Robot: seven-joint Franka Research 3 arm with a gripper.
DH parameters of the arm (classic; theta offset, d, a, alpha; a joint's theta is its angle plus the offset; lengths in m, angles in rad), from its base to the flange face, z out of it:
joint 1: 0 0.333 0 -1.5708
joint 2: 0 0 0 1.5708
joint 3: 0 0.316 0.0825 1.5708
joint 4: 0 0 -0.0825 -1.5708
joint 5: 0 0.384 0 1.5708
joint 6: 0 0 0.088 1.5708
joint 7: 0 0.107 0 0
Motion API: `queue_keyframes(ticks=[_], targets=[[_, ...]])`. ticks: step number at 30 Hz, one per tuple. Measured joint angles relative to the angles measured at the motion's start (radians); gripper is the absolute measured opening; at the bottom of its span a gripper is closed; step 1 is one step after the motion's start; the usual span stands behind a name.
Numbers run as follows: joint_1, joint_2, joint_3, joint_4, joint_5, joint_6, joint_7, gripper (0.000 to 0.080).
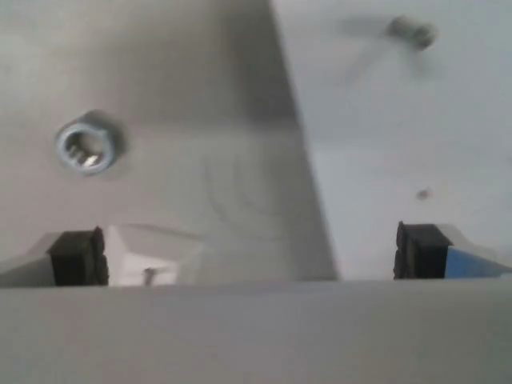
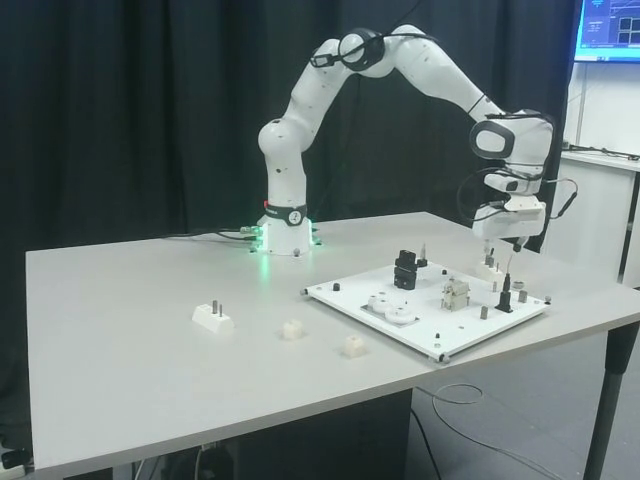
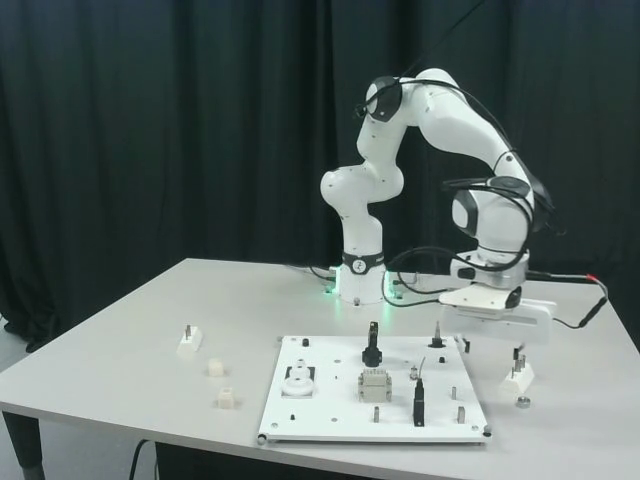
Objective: Pick round peg 1.
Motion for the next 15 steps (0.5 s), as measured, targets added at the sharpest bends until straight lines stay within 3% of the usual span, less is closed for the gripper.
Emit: queue_keyframes(ticks=[15], targets=[[0.089, 0.038, 0.011, -0.044, 0.000, 0.110, 0.101, 0.0800]])
